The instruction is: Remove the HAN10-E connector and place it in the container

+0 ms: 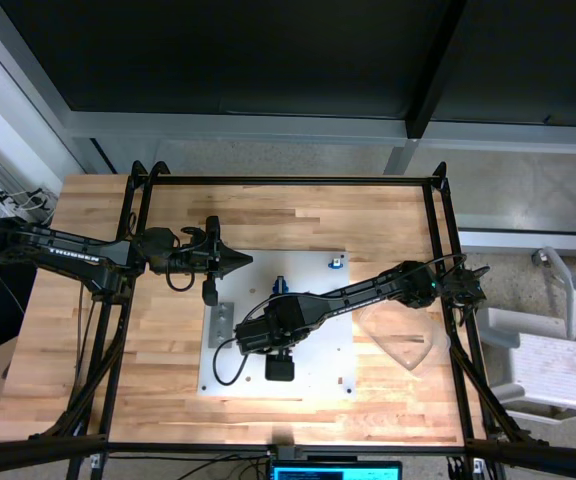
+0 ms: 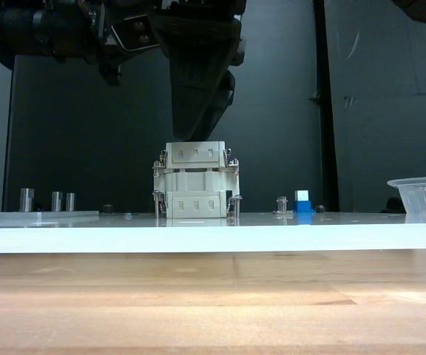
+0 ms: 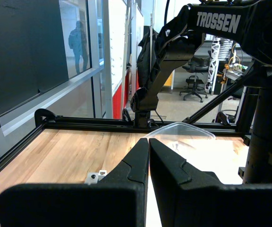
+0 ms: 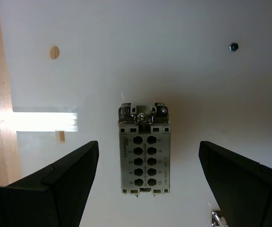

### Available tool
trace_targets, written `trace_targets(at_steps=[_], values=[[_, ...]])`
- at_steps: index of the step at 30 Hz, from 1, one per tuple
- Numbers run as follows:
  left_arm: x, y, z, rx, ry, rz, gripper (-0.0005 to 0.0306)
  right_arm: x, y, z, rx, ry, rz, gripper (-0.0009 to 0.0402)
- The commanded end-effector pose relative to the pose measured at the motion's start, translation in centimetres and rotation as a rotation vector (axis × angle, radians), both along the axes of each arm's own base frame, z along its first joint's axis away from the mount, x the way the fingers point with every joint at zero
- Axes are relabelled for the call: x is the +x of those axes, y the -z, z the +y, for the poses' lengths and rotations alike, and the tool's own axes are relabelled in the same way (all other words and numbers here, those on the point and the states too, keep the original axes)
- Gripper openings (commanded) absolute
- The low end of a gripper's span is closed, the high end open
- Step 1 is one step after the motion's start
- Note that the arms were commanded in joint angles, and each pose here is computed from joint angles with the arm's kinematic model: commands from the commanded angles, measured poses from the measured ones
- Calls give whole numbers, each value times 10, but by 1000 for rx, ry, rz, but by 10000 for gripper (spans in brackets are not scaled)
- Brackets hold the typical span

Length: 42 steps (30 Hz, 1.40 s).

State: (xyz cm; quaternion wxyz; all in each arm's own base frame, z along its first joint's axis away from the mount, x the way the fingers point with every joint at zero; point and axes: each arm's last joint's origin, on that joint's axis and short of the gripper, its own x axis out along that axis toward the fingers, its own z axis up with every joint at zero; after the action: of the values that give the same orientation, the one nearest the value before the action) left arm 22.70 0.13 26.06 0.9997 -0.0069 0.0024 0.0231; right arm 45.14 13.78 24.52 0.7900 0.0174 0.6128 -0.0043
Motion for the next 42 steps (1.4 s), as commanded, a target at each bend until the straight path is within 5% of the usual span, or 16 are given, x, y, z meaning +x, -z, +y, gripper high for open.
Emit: trace_targets(at_steps=[1,21,30,42], values=[[0,0,0,0,0,0,0,2,5,1,-3,-3,6,298],[0,0,0,0,0,0,0,3,16,2,-19,-46,39,287],[0,0,0,0,0,0,0,3,16,2,-21,-47,41,233],[0,0,0,0,0,0,0,3,16,2,-20,-50,41,111]])
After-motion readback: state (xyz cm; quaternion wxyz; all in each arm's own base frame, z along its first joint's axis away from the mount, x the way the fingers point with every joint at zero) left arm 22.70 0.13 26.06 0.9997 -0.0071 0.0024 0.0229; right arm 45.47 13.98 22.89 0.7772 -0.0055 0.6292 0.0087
